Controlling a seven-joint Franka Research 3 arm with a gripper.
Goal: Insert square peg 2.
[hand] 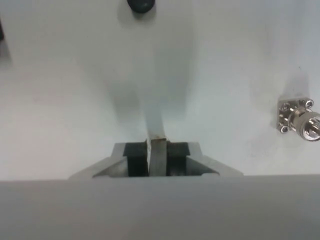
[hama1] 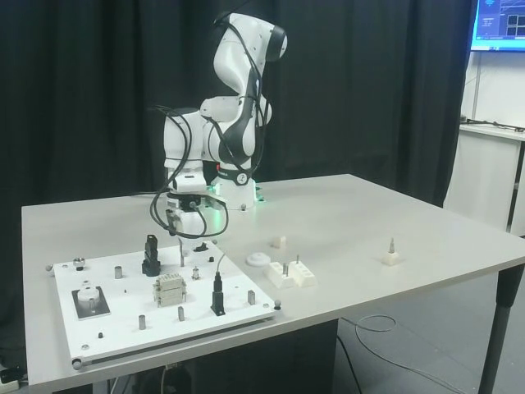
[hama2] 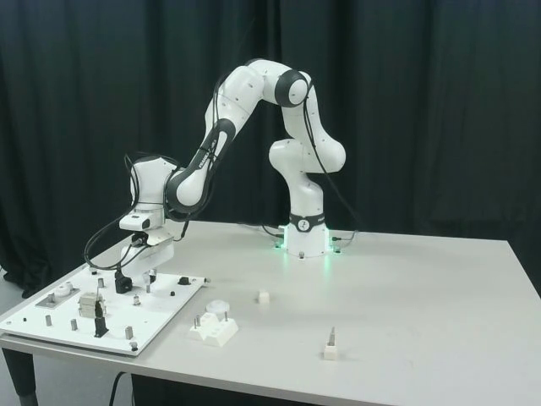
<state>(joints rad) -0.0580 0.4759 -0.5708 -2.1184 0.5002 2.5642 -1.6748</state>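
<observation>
One thin grey square peg (hand: 158,156) is held between the two black finger pads (hand: 135,157) of the gripper (hand: 158,159), which is closed on it, and its tip is seen just above the white board (hand: 75,100). Near the peg, a metal connector (hand: 299,120) is fixed to the board, and a black knob (hand: 141,5) is seen well apart from it. Around the gripper (hama1: 182,231) on the board (hama1: 238,316), a black plug (hama1: 150,254) and a grey block (hama1: 168,290) are placed. Beside the board, on the grey table (hama1: 369,213), small white holders (hama1: 294,273) are standing.
</observation>
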